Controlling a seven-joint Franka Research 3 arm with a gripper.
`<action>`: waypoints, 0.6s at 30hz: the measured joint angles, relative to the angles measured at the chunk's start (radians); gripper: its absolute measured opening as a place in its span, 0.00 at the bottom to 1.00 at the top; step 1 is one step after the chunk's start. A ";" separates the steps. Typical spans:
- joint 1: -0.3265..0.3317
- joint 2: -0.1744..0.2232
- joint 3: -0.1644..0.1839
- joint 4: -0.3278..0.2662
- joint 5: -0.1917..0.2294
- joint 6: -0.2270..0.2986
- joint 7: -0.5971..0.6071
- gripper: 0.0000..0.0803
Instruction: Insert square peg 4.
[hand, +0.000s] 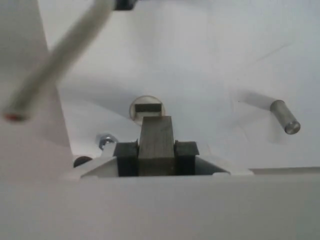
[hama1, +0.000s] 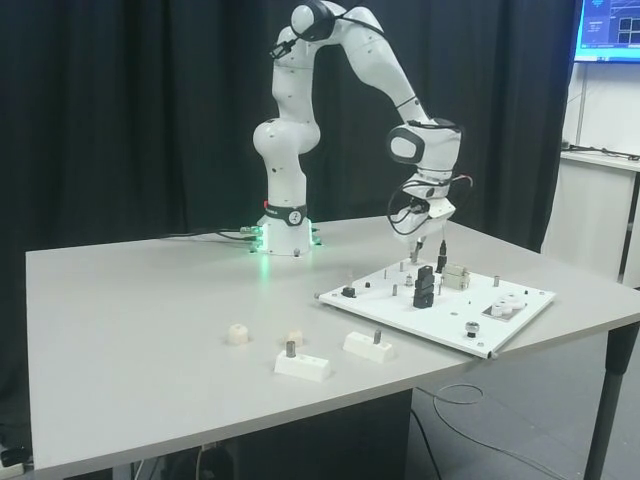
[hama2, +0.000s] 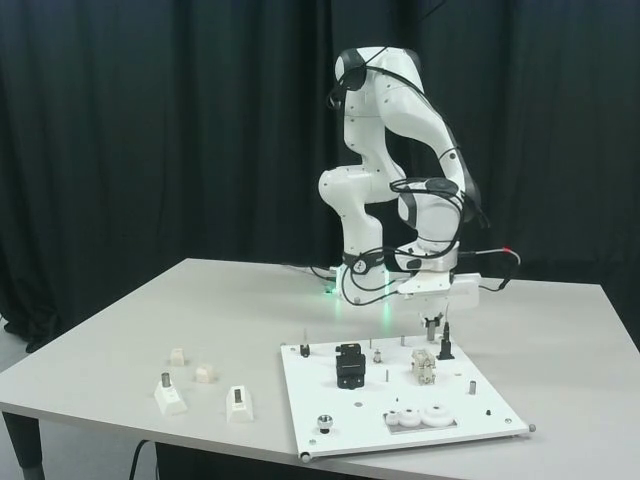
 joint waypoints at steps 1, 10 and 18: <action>-0.002 0.002 0.000 0.000 -0.002 0.000 0.000 0.19; -0.006 0.014 0.000 0.000 -0.015 0.005 -0.001 0.19; -0.006 0.014 0.000 0.000 -0.015 0.005 -0.002 0.19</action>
